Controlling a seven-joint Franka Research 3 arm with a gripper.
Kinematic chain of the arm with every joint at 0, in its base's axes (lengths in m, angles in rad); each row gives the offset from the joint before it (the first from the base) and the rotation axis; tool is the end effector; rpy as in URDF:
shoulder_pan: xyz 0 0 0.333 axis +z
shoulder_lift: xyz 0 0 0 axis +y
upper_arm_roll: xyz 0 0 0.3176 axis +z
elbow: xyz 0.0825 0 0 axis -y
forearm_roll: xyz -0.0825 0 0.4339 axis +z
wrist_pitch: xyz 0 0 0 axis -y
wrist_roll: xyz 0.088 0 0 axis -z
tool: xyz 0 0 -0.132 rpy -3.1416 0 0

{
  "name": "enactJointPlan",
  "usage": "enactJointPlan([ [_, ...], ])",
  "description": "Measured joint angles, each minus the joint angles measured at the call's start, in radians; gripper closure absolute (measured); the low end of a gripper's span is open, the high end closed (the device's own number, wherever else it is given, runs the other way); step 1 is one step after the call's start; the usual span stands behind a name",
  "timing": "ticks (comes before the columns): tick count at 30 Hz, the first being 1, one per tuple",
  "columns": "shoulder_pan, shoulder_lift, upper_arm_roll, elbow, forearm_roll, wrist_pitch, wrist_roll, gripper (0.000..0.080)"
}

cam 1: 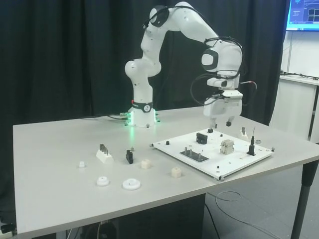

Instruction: Pick large gear.

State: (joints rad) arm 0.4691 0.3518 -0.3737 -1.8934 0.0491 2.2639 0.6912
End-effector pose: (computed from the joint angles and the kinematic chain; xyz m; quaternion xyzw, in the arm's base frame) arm 0.6651 0.0734 0.2811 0.9538 -0.2965 0.0370 0.0319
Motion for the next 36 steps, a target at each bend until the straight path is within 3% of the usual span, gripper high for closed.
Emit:
enactJointPlan([
  [6,-0.052,0.001,-0.022,0.042,-0.003,-0.024,-0.096,0.0003],
  [14,-0.155,0.02,-0.024,0.093,-0.003,-0.026,-0.239,0.0003],
  [26,-0.273,0.087,-0.017,0.142,0.01,-0.025,-0.385,0.0003],
  [36,-0.36,0.153,-0.014,0.162,0.066,-0.011,-0.504,0.0003],
])
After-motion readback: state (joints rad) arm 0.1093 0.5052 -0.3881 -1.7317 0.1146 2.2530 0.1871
